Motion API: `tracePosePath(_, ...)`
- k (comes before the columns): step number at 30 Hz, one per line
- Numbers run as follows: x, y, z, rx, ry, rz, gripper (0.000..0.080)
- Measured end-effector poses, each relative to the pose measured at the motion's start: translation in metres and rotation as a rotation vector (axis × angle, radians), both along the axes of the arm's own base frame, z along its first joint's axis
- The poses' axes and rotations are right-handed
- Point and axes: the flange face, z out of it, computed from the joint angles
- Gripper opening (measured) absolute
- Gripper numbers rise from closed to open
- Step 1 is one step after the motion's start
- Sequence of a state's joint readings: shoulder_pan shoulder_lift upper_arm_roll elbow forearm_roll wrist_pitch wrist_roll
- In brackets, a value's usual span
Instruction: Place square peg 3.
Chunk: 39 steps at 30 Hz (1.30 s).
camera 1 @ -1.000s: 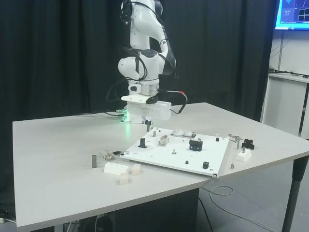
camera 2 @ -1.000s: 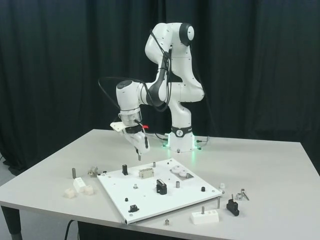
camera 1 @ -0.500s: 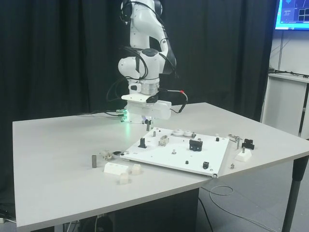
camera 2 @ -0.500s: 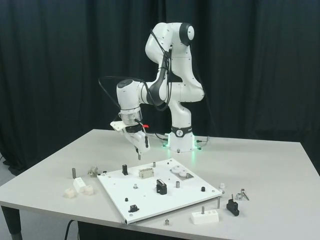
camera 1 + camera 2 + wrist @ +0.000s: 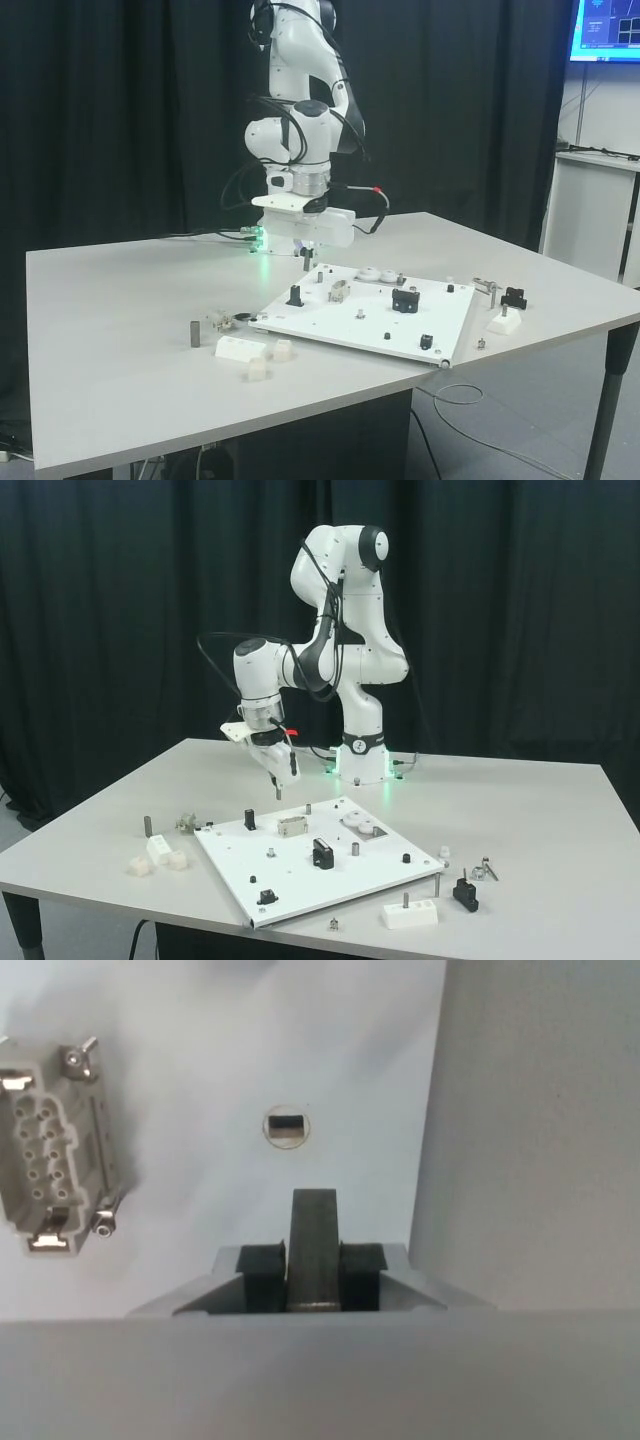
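Observation:
A dark grey square peg (image 5: pixel 314 1230) is clamped between the black pads (image 5: pixel 262 1260) of my gripper (image 5: pixel 313 1260), which is shut on it. The peg points down over the white board (image 5: pixel 220 1050), just short of a small square hole (image 5: pixel 286 1126) near the board's edge. In the first room view the gripper (image 5: pixel 303 250) hangs above the back left corner of the board (image 5: pixel 400 325), with the peg's tip clear of the surface. The second room view shows the peg (image 5: pixel 278 791) held upright, a little above the board (image 5: pixel 300 875).
A grey multi-pin connector (image 5: pixel 50 1165) is mounted on the board close to the hole. Black fixtures and short posts (image 5: pixel 404 299) stand on the board. White blocks (image 5: pixel 240 348) and an upright grey peg (image 5: pixel 192 333) lie left of it; a white block (image 5: pixel 503 322) lies to its right.
The gripper with the peg has risen very slightly over the board's back corner. Everything else has stayed where it was.

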<state>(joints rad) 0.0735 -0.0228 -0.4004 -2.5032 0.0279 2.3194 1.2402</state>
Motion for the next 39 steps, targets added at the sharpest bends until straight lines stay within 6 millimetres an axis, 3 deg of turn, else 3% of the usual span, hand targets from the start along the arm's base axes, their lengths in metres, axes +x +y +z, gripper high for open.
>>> tracePosePath(26,0.004,-0.001,0.003,-0.03,-0.027,0.027,0.011)
tracePosePath(39,0.012,-0.013,0.013,-0.096,-0.055,0.116,0.011)
